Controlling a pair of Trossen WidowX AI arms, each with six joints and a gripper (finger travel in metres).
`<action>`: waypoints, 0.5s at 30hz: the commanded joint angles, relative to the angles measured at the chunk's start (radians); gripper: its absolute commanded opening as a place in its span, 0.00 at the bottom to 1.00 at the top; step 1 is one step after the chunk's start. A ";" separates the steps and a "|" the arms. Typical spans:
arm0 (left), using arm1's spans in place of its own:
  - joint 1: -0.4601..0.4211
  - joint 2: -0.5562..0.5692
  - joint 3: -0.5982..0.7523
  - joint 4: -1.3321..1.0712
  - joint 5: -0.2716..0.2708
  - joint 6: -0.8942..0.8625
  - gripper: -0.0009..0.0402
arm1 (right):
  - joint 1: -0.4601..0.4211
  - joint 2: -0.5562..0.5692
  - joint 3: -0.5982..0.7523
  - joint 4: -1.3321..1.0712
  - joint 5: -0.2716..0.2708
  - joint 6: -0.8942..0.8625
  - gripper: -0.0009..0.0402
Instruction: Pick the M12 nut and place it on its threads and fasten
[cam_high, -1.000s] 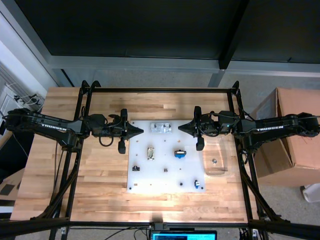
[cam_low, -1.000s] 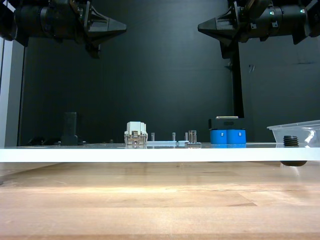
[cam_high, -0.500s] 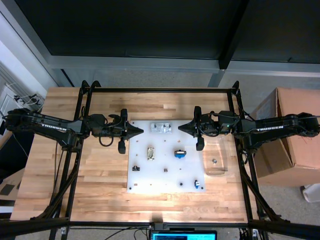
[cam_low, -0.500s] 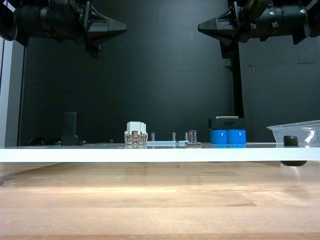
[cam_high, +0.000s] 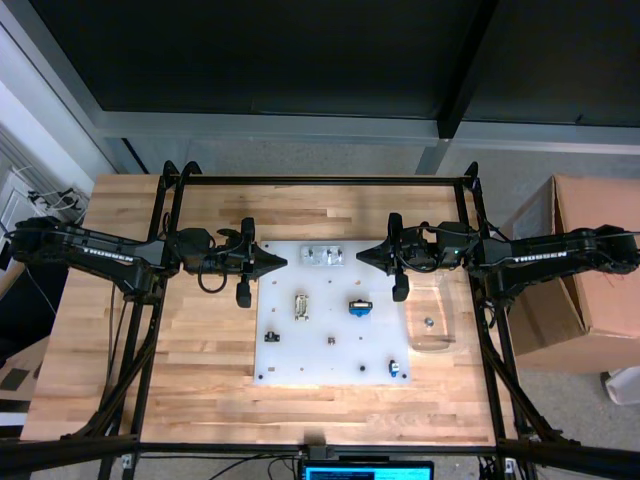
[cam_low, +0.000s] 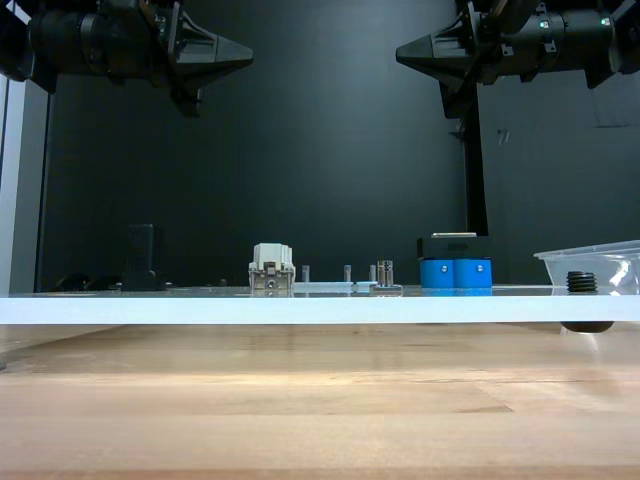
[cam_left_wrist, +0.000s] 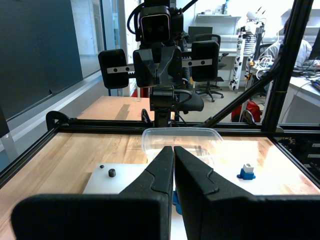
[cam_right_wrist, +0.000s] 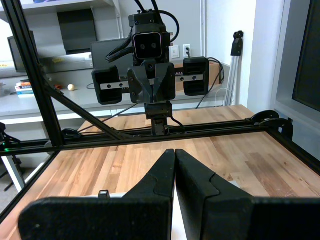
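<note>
The small silver nut (cam_high: 428, 322) lies free inside the clear tray (cam_high: 447, 300), just right of the white board (cam_high: 290, 360). Its black ribbed stud (cam_high: 362, 365) stands bare near the board's near right edge; in the low view the stud (cam_low: 581, 282) shows its ribs in front of the tray (cam_low: 600, 255). My left gripper (cam_high: 283, 262) hovers high over the board's far left edge, shut and holding nothing. High over the far right edge, my right gripper (cam_high: 360, 253) is shut and holds nothing too. Their tips face each other, as the left wrist view of the left gripper (cam_left_wrist: 173, 150) and the right wrist view of the right gripper (cam_right_wrist: 175, 152) show.
On the board stand a blue block with a black top (cam_high: 360, 307), a grey connector (cam_high: 301, 306), a small blue piece (cam_high: 395, 369) and a clear fixture (cam_high: 325, 257). A black frame rail (cam_high: 320, 181) rings the table. A cardboard box (cam_high: 590, 260) sits off the right side.
</note>
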 joint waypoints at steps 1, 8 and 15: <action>0.000 0.000 0.000 0.000 0.000 0.000 0.02 | 0.004 -0.016 0.016 -0.082 0.000 -0.003 0.02; 0.000 0.000 0.000 0.000 0.000 0.000 0.02 | 0.094 -0.076 0.219 -0.755 0.000 -0.052 0.02; 0.000 0.000 0.000 0.000 0.000 0.000 0.02 | 0.233 -0.029 0.433 -1.372 0.000 -0.238 0.02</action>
